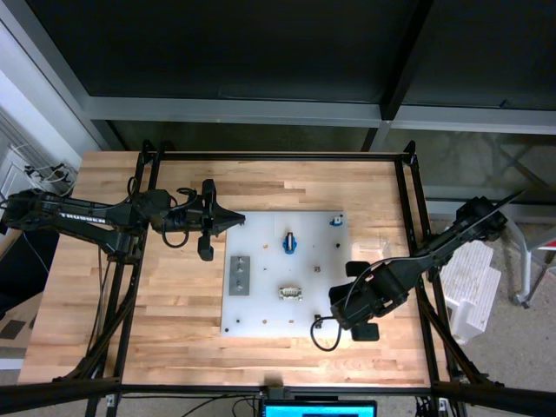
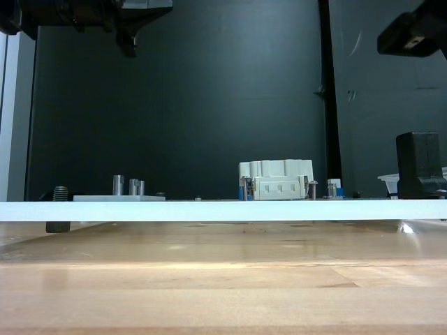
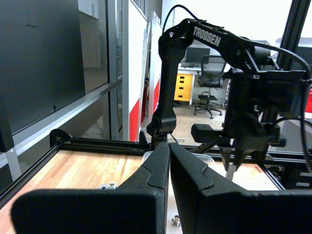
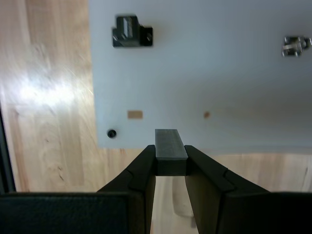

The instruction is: Pick the 16mm bar and install on taskboard

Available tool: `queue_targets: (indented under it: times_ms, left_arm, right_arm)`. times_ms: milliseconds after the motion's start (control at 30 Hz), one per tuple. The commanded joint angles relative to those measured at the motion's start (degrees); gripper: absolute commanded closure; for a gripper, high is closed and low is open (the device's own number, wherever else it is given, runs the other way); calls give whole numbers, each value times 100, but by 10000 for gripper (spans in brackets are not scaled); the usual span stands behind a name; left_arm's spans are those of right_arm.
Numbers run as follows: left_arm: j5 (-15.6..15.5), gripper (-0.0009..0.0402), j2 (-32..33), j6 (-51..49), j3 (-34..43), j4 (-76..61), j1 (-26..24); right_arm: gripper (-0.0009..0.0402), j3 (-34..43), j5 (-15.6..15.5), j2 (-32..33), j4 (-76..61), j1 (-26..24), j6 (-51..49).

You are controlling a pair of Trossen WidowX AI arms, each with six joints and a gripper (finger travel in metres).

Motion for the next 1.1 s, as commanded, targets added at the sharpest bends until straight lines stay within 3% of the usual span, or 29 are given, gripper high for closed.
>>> queue_targets:
  times_ms: [33, 400, 1100]
  left_arm:
    - [2, 393, 0, 0, 0, 2, 2]
    - [2, 393, 0, 0, 0, 2, 2]
    - [2, 393, 0, 0, 0, 2, 2]
  right_arm:
    - [393, 149, 0, 153, -11, 24, 9]
    - [393, 380, 9, 496, 74, 166, 122]
    - [393, 369, 149, 525, 195, 203, 170]
